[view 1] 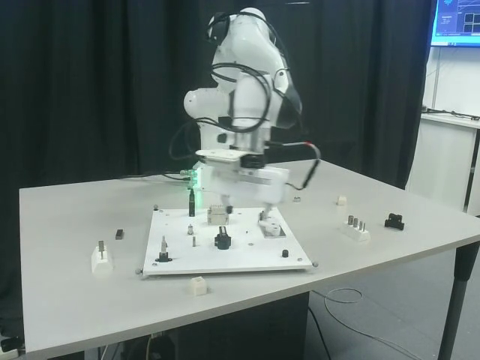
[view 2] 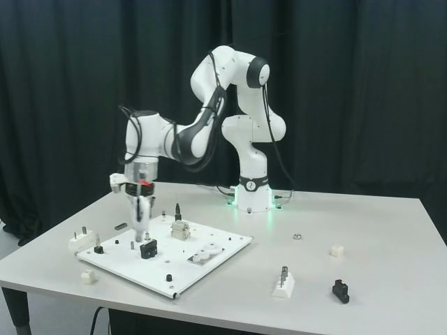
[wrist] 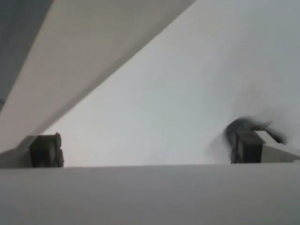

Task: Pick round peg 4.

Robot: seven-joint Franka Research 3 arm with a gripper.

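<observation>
On the worktop: a white board lies flat on the grey worktop, toward the edge far from the arm's base.
Arm: the white arm bends from its base over the board, wrist pointing straight down; a green light shows at the base.
Hand: the hand hangs low over the board, and I cannot tell if it touches.
Hand state: the wrist view shows the two fingertips spread wide, with only bare white board between them; nothing is held.
Round peg 4: several small pegs stand on the board and in blocks off it; I cannot tell which one is round peg 4, and none sits between the fingers.
On the board: a black upright peg stands near the board's edge facing the base; a black part sits just beside the hand.
Off the board, one side: a white block with one peg stands near a board corner, and a white cube lies just off the board's edge.
Off the board, other side: a white block with pegs and a black clip sit well apart from the board, near the worktop's edge.
</observation>
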